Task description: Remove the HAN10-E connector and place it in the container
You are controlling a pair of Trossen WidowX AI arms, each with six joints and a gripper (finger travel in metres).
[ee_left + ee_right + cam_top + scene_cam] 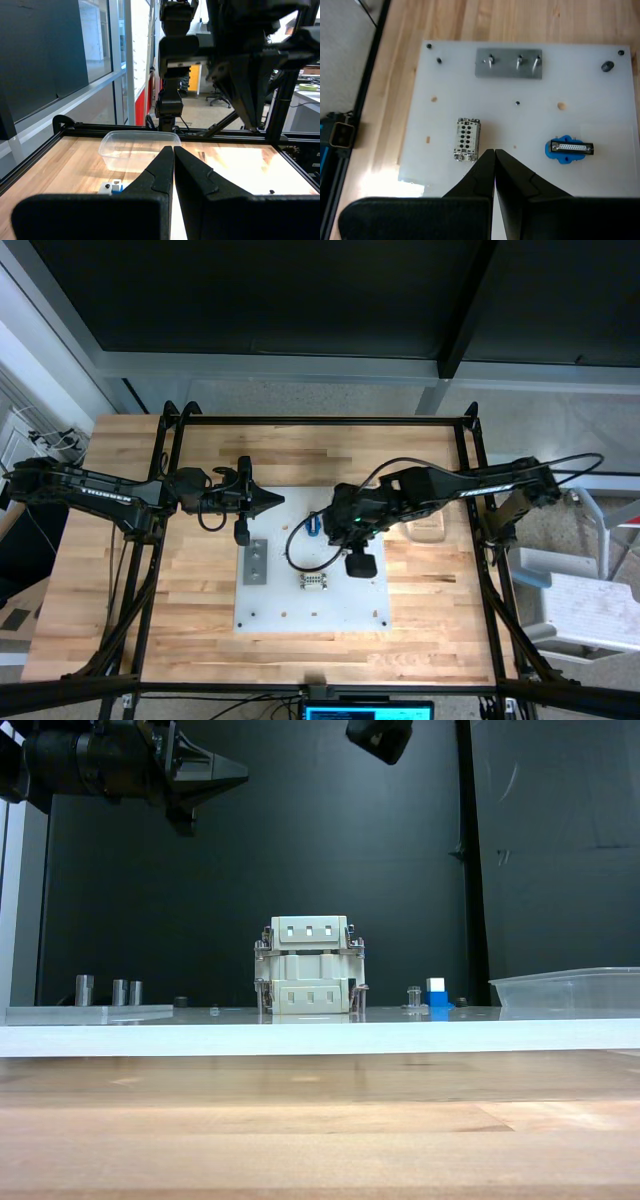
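Connector: the HAN10-E connector (314, 581) stands on the white board (340, 612), slightly toward 6 o'clock of the board's centre in the high view. Nothing grips it.
Connector, low view: the beige body (309, 967) shows as two stacked blocks with metal clips at the sides, seated upright on the board (300, 1036).
Connector, right wrist view: the pin face (468, 139) is visible from above, just beside the claw tips in that picture.
Right claw: the right claw (361, 565) hangs above the board at about 2 o'clock of the connector and points downward. Its fingers (494, 150) are pressed together with nothing between them. In the low view it (380, 738) is well above the connector.
Blue piece: a small blue piece (312, 525) lies on the board at 12 o'clock of the connector, apart from it.
Grey plate: a grey metal plate (257, 562) with three pegs lies at 10 o'clock of the connector, on the board.
Container: the container (428, 528) rests on the wooden counter (130, 590) at 2 o'clock of the connector, just off the board's right edge and partly under the right arm. It (570, 990) holds nothing visible.
Left claw: the left claw (275, 500) is held at 11 o'clock of the connector, high above the board's far left corner, pointing toward the right arm. Its fingers (173, 148) are closed together and hold nothing.
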